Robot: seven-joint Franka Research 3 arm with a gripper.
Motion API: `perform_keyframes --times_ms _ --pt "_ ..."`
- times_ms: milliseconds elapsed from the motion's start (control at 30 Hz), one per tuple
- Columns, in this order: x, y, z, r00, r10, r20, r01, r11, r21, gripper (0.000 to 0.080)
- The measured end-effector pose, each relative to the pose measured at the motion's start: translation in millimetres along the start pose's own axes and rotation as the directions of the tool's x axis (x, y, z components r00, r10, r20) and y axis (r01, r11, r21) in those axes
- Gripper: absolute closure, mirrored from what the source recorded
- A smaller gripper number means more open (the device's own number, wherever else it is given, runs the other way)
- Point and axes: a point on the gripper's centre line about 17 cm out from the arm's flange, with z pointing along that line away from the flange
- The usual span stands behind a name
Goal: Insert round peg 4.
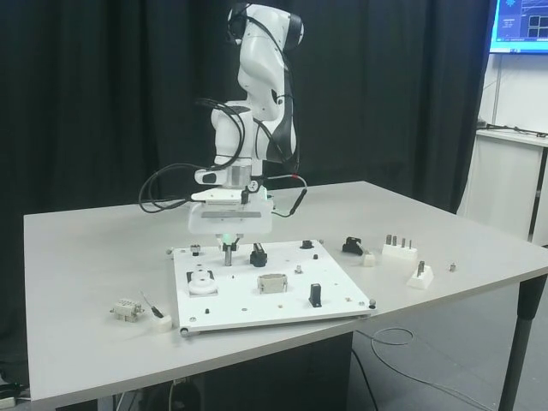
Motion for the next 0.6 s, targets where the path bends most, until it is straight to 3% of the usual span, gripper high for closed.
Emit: perform_keyframes --times_ms 600 --pt "-0.4 -4.0 0.2 1.000 -0.010 0.006 0.010 1.000 0.011 0.0658"
